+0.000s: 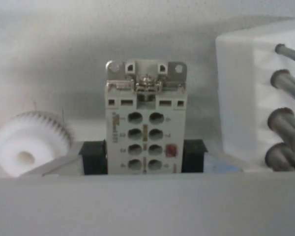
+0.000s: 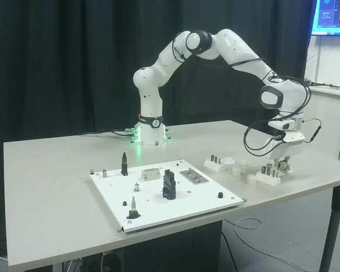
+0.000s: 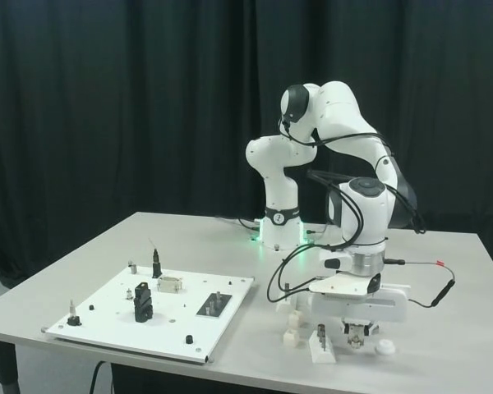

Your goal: Insert waterproof.

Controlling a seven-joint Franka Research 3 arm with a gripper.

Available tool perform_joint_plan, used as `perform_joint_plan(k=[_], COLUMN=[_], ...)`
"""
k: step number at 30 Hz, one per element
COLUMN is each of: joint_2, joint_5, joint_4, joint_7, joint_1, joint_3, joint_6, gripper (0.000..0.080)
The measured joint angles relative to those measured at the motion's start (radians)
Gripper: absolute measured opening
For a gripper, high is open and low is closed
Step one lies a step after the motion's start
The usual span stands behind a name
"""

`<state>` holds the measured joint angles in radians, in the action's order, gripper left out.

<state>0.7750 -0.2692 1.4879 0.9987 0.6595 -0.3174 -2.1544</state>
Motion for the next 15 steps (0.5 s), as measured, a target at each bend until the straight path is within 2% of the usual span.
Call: perform_joint_plan(k=[15], joint_2=[0.000], joint_5=[0.005], joint_4=[-0.014], joint_7=[0.000], joint_1=[0.000], joint_3=[-0.003], joint_6=[0.022], gripper=[0.0323])
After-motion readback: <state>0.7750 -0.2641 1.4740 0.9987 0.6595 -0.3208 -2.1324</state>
